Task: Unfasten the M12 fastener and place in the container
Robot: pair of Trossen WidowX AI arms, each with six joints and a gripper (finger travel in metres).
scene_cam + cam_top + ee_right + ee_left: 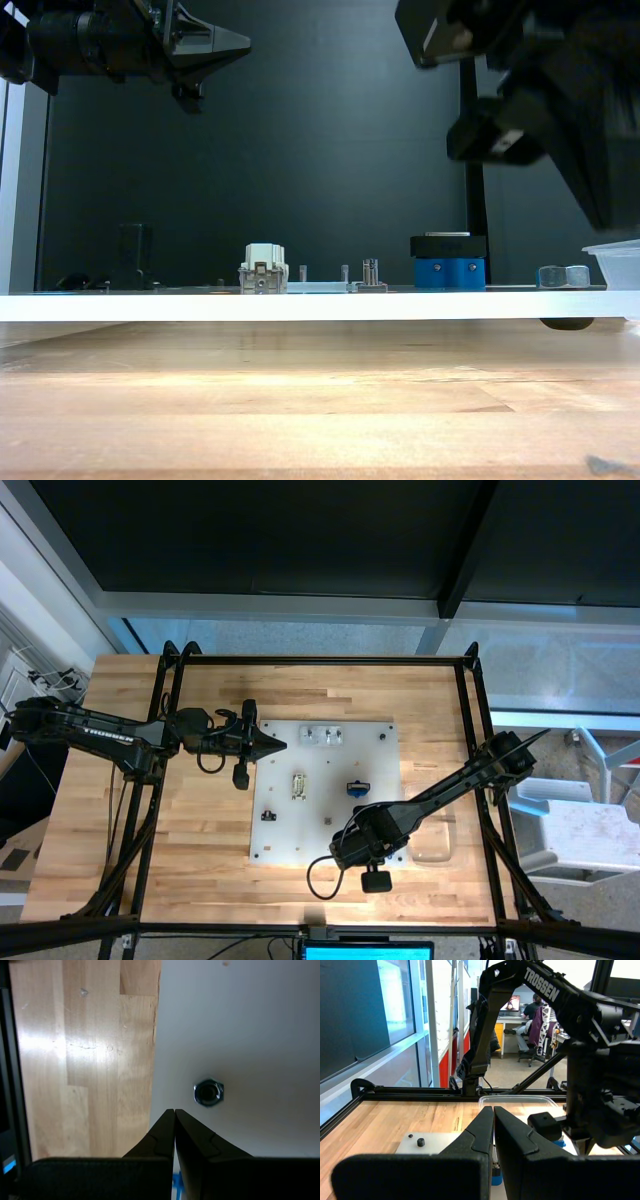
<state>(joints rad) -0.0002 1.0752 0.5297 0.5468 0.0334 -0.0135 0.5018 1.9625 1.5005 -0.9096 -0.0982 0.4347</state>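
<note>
The M12 nut [208, 1092] is a small silver hexagon with a dark centre, lying flat on the white board [260, 1025]. In the low view the nut [563, 276] sits low on the board just left of the clear container [615, 262]; no ribs show under it, and I cannot tell whether it is threaded on its stud. My right gripper [174, 1110] hangs above the board's near edge, shut with nothing between its fingers, a short way from the nut. In the high view the right gripper [345, 857] covers the nut. The container [452, 852] beside the board looks empty. My left gripper [280, 745] is parked, shut.
On the board [375, 740] stand a blue block with a dark top [357, 789], a white connector [298, 785] and small posts at the far side [322, 736]. A black frame [320, 661] rings the wooden table. The left gripper [240, 42] hangs high.
</note>
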